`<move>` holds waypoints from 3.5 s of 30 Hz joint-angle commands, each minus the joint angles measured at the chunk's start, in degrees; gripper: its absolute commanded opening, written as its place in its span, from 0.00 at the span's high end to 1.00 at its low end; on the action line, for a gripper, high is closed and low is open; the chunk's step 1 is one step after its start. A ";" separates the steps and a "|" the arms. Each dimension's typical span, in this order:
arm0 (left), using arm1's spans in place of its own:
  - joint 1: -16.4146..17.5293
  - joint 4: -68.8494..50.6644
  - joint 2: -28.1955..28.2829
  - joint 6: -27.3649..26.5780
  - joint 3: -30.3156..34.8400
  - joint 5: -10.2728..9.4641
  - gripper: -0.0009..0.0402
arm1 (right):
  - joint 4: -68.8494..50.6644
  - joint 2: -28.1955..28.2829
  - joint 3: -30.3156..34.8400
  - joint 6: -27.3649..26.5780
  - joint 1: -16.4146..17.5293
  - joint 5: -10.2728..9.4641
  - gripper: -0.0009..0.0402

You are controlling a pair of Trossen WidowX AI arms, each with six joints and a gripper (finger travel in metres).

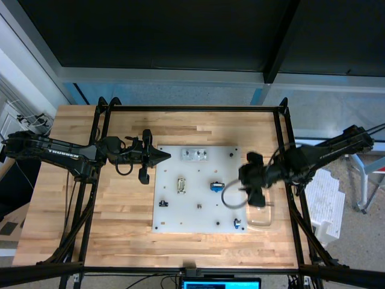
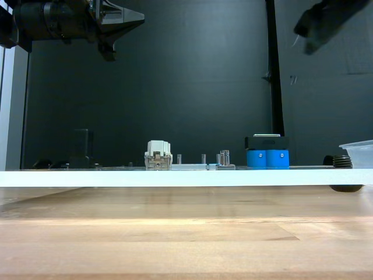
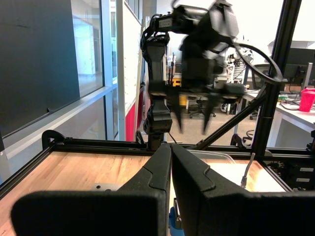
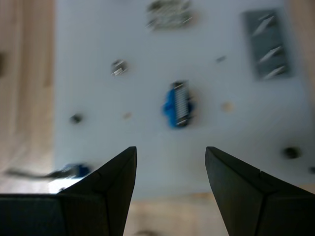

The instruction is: Pick the RJ45 connector and install on taskboard

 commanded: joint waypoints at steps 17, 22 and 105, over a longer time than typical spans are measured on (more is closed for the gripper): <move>0.02 0.02 0.00 0.00 0.00 0.00 0.98 | 20.11 -5.01 -1.79 -21.38 -18.23 -6.69 0.95; 0.02 0.00 0.00 0.00 0.00 0.00 0.98 | 31.19 -6.27 -6.03 -21.70 -19.80 -7.96 0.98; 0.02 0.02 0.00 0.00 0.00 0.00 0.98 | 82.90 -7.82 -31.63 -15.80 -22.03 -15.02 0.98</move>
